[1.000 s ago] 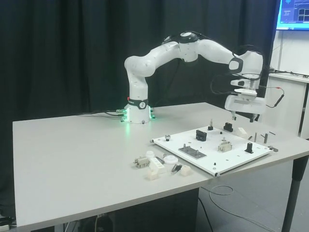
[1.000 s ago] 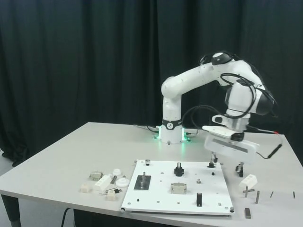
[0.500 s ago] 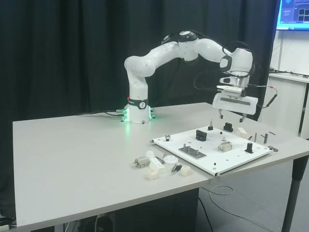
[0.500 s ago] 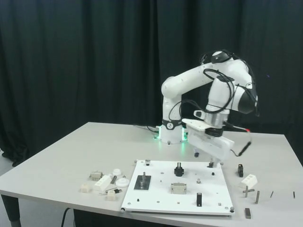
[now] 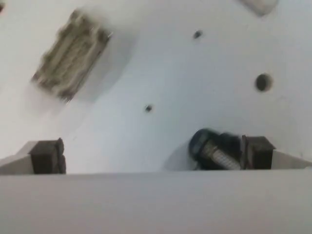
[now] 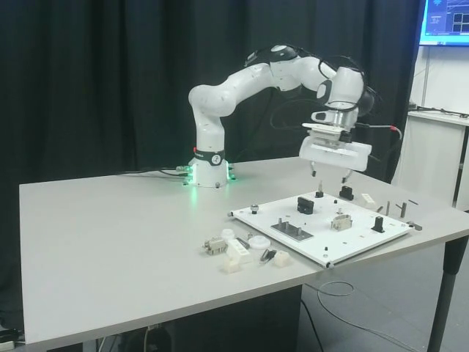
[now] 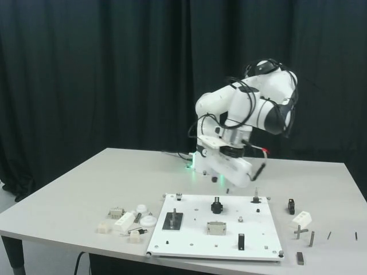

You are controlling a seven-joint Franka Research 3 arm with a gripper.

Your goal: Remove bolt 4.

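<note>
In the wrist view my gripper is open, its black fingertips wide apart over the white board. A black-headed bolt with a threaded shank stands on the board close beside one fingertip; nothing is held. From the room views the gripper hangs above the back edge of the board. A thin upright bolt stands just below it at the board's rear. I cannot tell which bolt is number 4.
On the board are a grey connector, a black knob, a grey plate with a pin and a black block. Loose white parts lie left of the board, small parts right of it.
The arm has swung from the table's right side over to the board, and the gripper has turned. It now hangs above the board's rear edge.
</note>
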